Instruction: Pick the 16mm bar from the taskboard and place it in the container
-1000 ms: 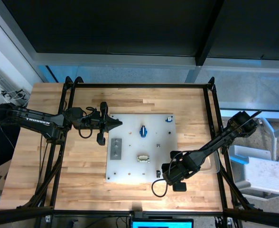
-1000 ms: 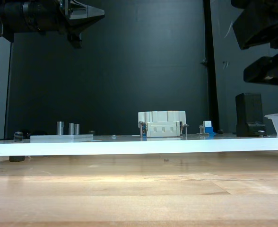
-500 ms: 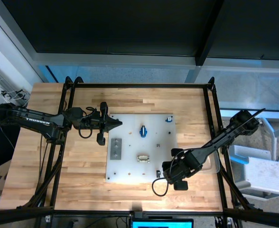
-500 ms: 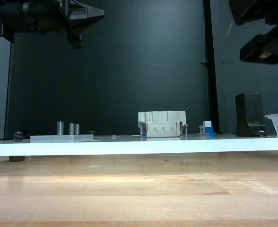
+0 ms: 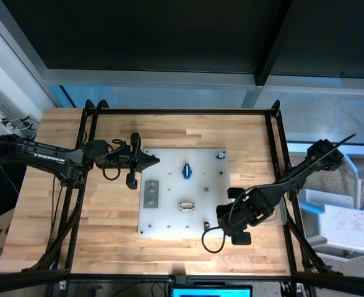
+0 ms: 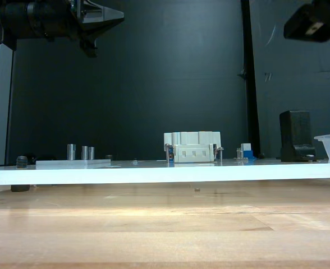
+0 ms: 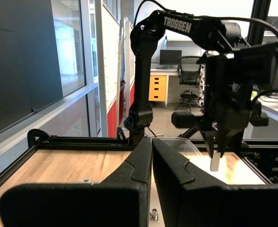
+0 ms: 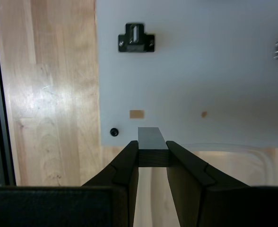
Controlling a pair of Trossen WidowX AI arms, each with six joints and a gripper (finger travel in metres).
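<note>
The right gripper [image 8: 152,152] hangs above the near right corner of the taskboard [image 5: 169,162], its jaws clamped on the 16mm bar [image 8: 151,137], which points straight down. From the wrist camera, the bar's end sits over the board's right edge. The rounded rim of the clear container [image 8: 252,152] lies just beyond that edge, and the bare wooden surface [image 5: 108,210] runs along the board's near edge. A black fitting [image 8: 135,37] stands on the board close by, apart from the bar. In the low view the right arm is high off the board, with open air beneath it down to the fitting and the container's lip. The left gripper [image 5: 152,160] hovers above the board's far left corner, jaws pressed together with nothing between them. It is well apart from the grey block [image 5: 151,193], the blue knob [image 5: 186,170] and the metal connector [image 5: 186,206]. A black frame rail [image 5: 278,148] passes by the container's outer side.
</note>
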